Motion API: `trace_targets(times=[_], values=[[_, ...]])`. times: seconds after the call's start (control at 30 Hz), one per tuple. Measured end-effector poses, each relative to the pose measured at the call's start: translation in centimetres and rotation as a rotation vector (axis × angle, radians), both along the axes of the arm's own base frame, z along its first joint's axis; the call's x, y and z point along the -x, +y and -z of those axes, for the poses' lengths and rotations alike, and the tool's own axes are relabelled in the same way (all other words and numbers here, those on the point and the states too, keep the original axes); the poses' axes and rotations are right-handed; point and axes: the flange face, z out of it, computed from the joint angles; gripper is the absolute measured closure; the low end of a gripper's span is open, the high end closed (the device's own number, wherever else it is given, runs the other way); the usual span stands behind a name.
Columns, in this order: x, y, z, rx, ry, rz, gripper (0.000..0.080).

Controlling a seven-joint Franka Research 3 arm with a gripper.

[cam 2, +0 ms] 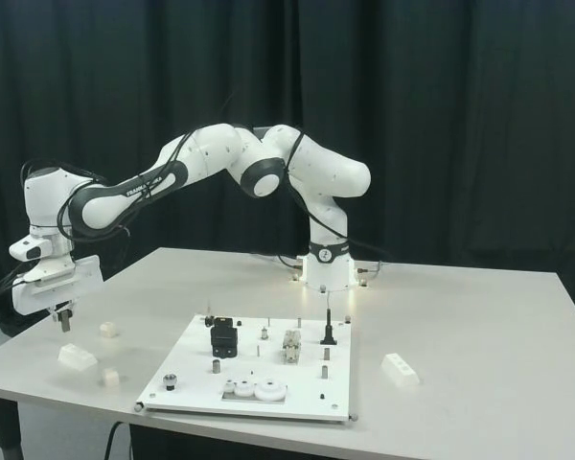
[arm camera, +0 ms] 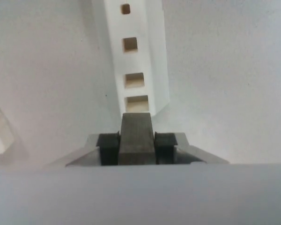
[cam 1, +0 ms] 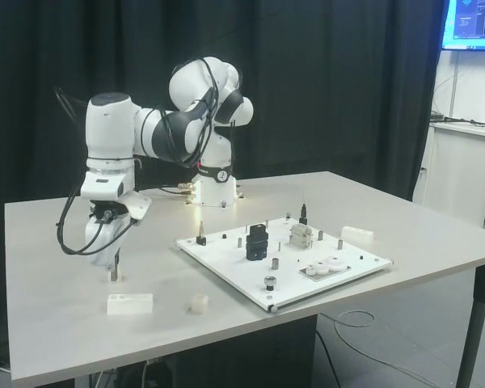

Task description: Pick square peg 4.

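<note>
We see our white arm [cam 2: 220, 163] reaching far out from its base [cam 2: 327, 273], elbow raised, forearm sloping down toward the wrist [cam 1: 109, 174]. The wrist turns straight down, so the pincer [arm camera: 137, 140] hangs upright, lifted off the counter. Its two black fingers [arm camera: 108, 146] are pressed in on the grey peg [arm camera: 137, 133] between them.

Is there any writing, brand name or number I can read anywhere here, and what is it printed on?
"FRANKA": black lettering along the white arm in the second room view; the letters after it are too small to read.
Screen in the corner of the first room view: shows lines of text, too small to read.
Nothing else is readable.
</note>
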Motion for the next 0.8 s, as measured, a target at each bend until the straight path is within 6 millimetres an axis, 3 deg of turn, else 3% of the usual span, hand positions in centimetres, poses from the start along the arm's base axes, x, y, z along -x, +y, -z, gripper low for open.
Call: trace_targets(times=[0.8], values=[[0.57, -0.70, -0.82, 0.003, 0.005, 0.143, 0.0649]])
